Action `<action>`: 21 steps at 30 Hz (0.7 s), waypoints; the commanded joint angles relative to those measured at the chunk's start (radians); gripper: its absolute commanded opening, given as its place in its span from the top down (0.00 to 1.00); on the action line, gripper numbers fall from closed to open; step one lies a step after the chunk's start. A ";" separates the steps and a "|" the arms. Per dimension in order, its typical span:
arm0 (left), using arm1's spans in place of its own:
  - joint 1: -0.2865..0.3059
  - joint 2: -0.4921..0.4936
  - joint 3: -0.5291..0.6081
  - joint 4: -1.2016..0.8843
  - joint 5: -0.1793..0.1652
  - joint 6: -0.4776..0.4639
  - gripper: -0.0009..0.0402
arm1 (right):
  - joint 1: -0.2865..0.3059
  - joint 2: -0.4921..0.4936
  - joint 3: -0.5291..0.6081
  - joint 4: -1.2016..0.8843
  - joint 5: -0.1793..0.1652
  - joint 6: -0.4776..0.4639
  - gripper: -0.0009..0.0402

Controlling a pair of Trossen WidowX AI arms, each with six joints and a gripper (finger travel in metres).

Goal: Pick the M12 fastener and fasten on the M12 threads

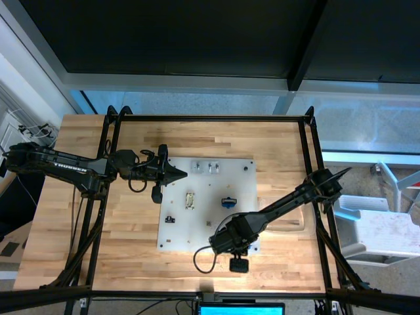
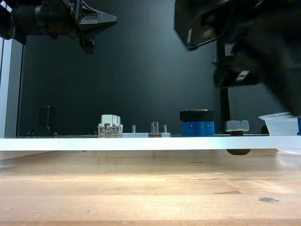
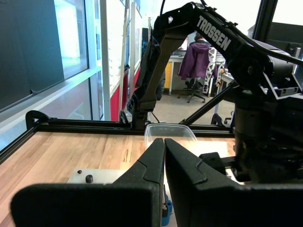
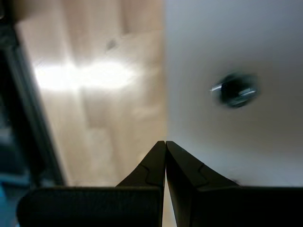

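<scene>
High camera sits above the table's near edge, facing down and away, far enough back to take in the whole white board (image 1: 203,216), with the left gripper (image 1: 186,176) over its far left edge and the right gripper (image 1: 222,243) over its near edge. Low camera sits at table-top height, facing level along that same board, close under the right gripper. Left wrist camera looks level along its claw to the clear tray (image 3: 170,135) beyond the tips. Right wrist camera looks straight down its claw, close above the board, with the silver nut (image 4: 235,90) just beyond the tips. Low view shares both tray and nut.
</scene>
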 commanded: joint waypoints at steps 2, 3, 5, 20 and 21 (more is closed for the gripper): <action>0.000 0.000 0.000 0.000 0.000 0.000 0.98 | -0.002 -0.004 0.002 -0.003 0.016 -0.006 0.98; 0.000 0.000 0.000 0.000 0.000 0.000 0.98 | -0.001 -0.004 0.002 -0.004 0.032 -0.004 0.98; 0.000 0.000 0.000 0.000 0.000 0.000 0.98 | -0.001 -0.004 0.006 -0.013 0.073 -0.004 0.98; 0.000 0.000 0.000 0.000 0.000 0.000 0.98 | -0.006 -0.018 0.011 -0.049 0.336 0.008 0.98; 0.000 0.000 0.000 0.000 0.000 0.000 0.98 | -0.006 -0.018 0.008 -0.039 0.343 0.008 0.98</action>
